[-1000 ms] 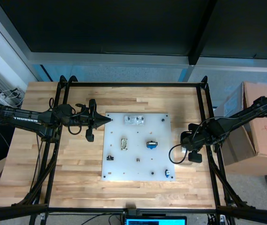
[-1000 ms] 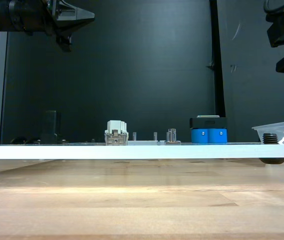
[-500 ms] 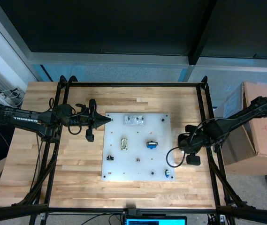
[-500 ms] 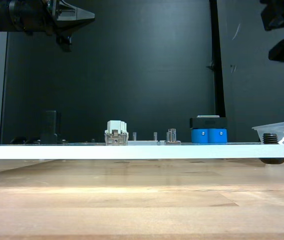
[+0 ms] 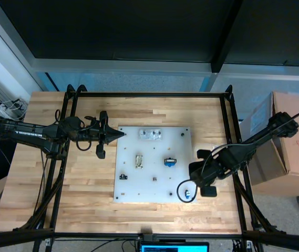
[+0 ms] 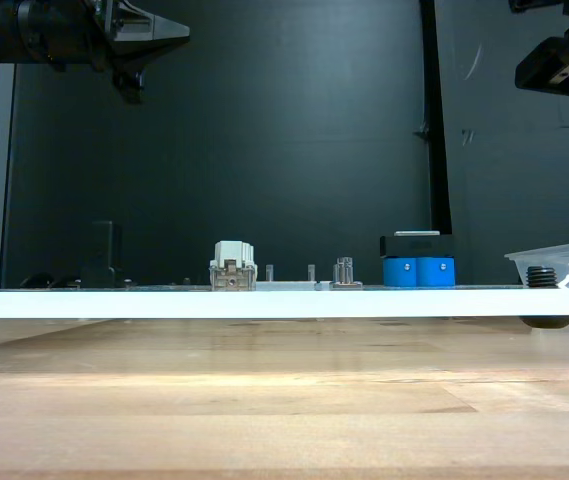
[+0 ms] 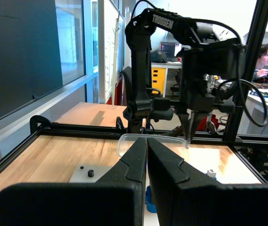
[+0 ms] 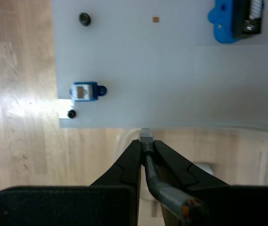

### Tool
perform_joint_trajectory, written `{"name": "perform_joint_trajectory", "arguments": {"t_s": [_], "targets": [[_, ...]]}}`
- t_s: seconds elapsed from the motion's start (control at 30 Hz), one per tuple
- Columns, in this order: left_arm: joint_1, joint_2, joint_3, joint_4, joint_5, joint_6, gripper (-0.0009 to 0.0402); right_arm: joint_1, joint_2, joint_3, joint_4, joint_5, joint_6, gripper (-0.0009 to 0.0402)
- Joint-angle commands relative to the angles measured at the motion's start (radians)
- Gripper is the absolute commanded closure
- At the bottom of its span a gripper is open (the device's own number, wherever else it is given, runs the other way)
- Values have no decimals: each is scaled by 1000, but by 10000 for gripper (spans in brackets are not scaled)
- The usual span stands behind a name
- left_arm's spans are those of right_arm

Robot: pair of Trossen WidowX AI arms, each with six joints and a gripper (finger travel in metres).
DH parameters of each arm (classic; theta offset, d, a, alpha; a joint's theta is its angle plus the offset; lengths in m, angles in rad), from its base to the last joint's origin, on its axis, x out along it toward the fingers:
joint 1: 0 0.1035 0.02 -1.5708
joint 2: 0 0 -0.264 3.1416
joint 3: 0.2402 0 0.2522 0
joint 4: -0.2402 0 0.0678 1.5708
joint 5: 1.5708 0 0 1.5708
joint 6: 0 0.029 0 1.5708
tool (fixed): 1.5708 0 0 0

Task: Pick the RJ45 connector and install on the taskboard

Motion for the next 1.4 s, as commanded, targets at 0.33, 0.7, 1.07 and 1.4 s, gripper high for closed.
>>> {"name": "perform_joint_trajectory", "arguments": {"t_s": [0.33, 0.7, 1.07, 1.4], "targets": [[0, 0, 0, 0, 0, 0, 393, 63, 143, 118, 11, -1, 32, 393], [0, 0, 0, 0, 0, 0, 393, 69, 194, 149, 21, -1, 30, 393], [0, 0, 0, 0, 0, 0, 393, 72, 212, 114, 93, 0, 30, 393], [0, 0, 0, 0, 0, 0, 393, 72, 212, 81, 110, 19, 31, 393]]}}
